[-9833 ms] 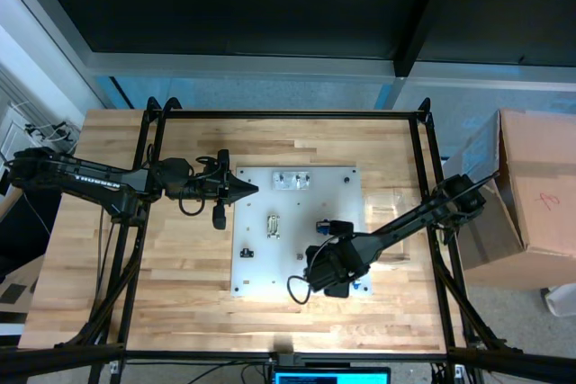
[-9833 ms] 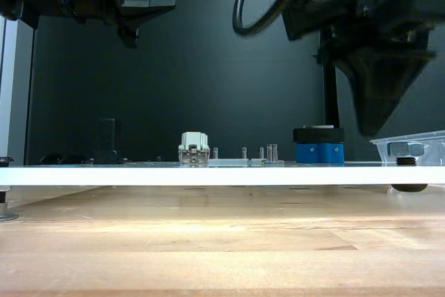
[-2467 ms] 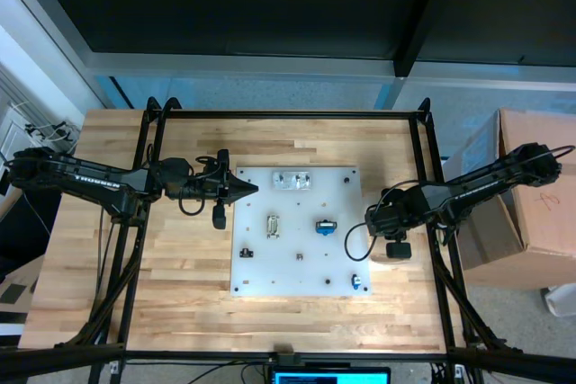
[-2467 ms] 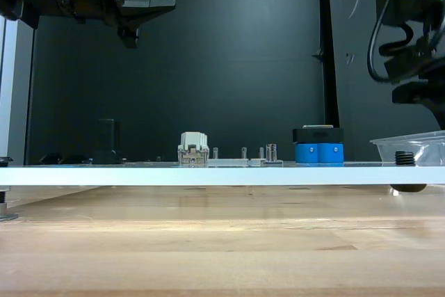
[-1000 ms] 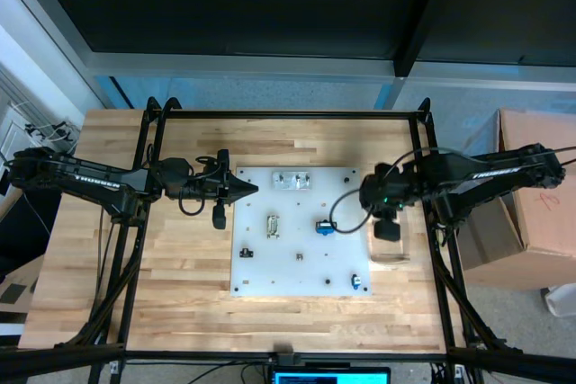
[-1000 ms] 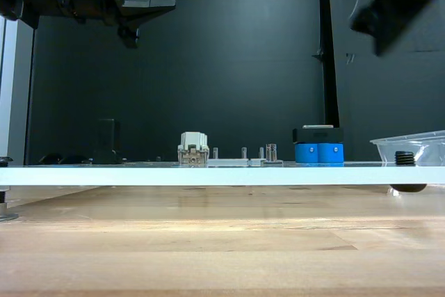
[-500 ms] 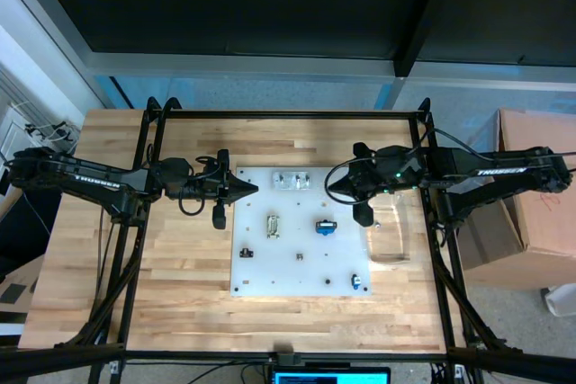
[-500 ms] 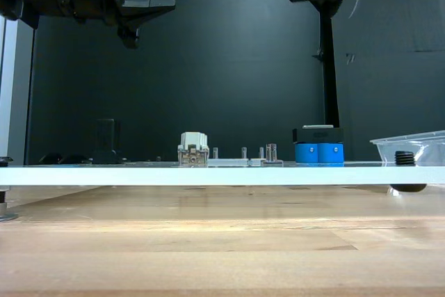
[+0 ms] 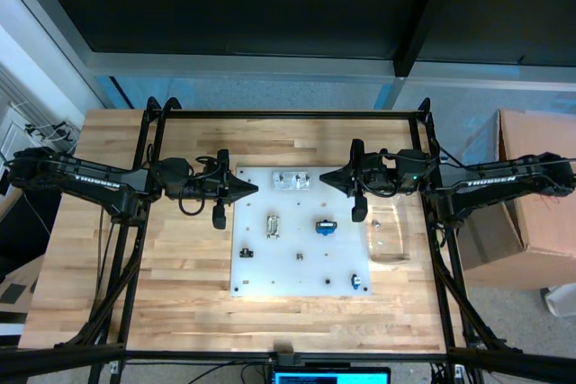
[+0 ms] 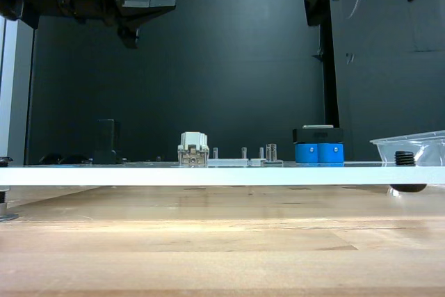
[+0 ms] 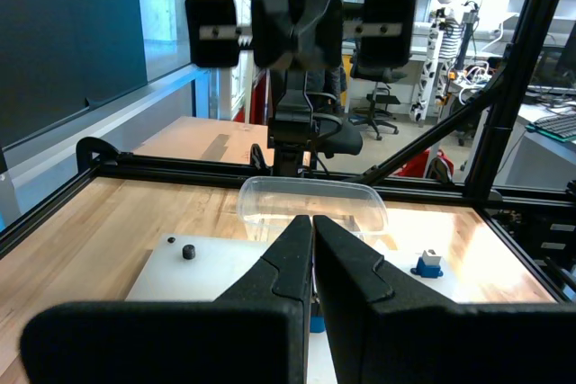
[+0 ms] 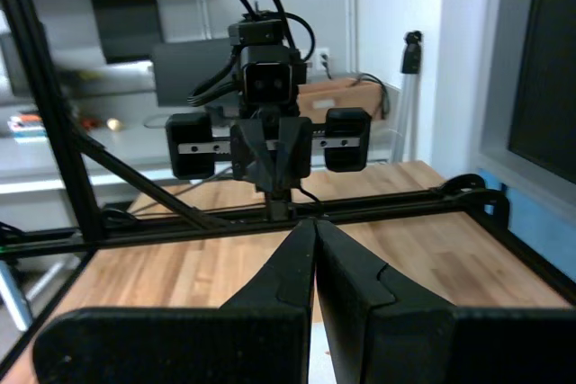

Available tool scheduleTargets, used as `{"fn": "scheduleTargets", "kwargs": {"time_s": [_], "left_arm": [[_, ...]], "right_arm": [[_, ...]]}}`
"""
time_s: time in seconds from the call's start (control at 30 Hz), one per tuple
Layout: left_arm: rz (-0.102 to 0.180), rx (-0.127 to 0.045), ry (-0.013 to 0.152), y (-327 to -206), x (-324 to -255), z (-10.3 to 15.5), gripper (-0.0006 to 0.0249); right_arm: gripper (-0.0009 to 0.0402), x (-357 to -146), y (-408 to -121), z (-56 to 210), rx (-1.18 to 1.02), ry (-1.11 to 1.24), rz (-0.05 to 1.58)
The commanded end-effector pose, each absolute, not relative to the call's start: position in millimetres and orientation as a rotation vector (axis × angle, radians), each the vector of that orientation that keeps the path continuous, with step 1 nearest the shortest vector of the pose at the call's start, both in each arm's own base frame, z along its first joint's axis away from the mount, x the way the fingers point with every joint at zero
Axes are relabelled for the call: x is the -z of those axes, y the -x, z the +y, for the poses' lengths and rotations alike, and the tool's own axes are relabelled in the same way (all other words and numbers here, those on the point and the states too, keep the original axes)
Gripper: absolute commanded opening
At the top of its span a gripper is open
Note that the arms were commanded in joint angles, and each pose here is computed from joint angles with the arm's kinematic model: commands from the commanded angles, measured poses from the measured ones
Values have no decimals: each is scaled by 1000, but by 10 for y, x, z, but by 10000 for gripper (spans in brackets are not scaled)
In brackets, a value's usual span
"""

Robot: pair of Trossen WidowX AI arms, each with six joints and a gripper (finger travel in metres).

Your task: Unfasten the M12 nut and place it in the container

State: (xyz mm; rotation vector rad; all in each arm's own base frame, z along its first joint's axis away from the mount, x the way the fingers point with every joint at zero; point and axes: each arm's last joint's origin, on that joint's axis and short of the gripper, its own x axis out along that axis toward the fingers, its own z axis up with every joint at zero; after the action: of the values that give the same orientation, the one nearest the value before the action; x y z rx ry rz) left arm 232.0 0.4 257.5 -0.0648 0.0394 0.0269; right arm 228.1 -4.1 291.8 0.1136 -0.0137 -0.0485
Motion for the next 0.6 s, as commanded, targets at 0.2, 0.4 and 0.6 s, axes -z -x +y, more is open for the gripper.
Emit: {"fn": "scheduleTargets", "kwargs": {"time_s": [0.2, 0.4, 0.6], "left_arm": [[40, -27, 65, -2321, -2575, 5, 0], [39, -26, 65, -2321, -2576, 4, 0], [39, -26, 65, -2321, -2576, 4, 0]], "right_arm": [[0, -2743, -2244, -118, 35, -147, -30], [0, -2694, -2235, -114, 72, -144, -26], [0, -2686, -2268, -94, 40, -144, -15]]}}
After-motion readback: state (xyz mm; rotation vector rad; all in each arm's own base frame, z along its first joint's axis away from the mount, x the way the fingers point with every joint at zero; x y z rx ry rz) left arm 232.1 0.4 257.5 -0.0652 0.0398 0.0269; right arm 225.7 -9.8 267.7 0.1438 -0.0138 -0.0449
